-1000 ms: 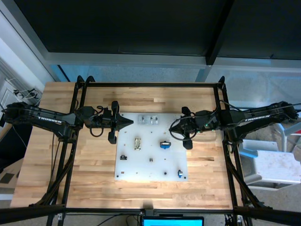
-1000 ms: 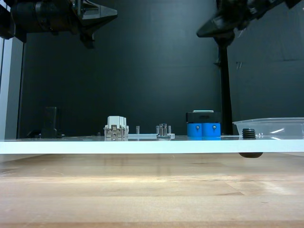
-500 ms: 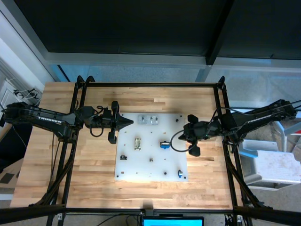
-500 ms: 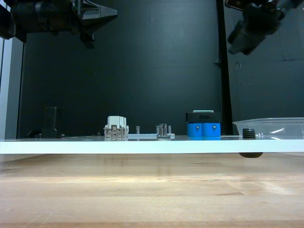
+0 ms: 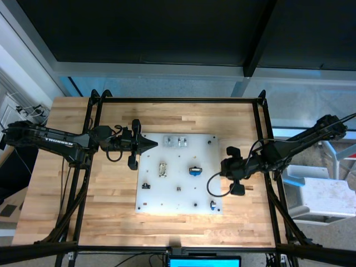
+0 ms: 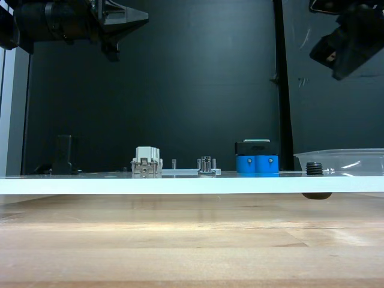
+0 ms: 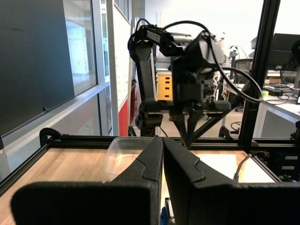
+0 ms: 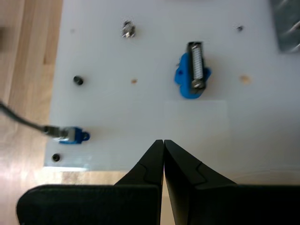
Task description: Remove the rj45 connector and place it in the container
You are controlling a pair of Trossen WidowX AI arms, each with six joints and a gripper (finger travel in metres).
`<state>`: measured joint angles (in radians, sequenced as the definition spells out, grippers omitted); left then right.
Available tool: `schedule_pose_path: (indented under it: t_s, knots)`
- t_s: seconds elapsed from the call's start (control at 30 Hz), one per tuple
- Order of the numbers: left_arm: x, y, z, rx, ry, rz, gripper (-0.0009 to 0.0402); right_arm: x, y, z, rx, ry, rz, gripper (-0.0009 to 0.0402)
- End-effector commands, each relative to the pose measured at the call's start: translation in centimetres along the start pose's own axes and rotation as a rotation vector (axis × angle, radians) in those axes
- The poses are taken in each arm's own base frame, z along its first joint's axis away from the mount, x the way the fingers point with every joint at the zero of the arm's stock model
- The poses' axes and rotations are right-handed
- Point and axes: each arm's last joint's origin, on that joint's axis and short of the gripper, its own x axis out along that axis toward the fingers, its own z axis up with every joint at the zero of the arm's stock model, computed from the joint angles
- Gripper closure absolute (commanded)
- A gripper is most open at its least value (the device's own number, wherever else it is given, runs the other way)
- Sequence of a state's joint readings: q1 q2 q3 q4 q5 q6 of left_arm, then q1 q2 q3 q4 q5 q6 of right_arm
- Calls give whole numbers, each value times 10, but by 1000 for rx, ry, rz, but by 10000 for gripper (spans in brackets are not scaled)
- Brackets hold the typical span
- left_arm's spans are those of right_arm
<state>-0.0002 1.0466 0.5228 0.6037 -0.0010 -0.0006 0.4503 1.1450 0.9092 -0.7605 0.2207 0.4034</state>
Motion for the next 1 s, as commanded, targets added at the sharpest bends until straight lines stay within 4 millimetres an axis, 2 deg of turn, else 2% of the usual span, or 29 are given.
schedule_pose_path:
  t_s: [0.03,0.47,0.77,1.0]
  knots:
    - [0,0,0,0,1,0,393,2,11,-1,-26,24,15,394]
    - [0,0,0,0,1,0,393,4,50,9,-56,112,4,393]
    - [0,0,0,0,0,0,393,15,81,7,-38,158,19,393]
    - [0,0,0,0,1,0,393,19,95,4,3,173,14,393]
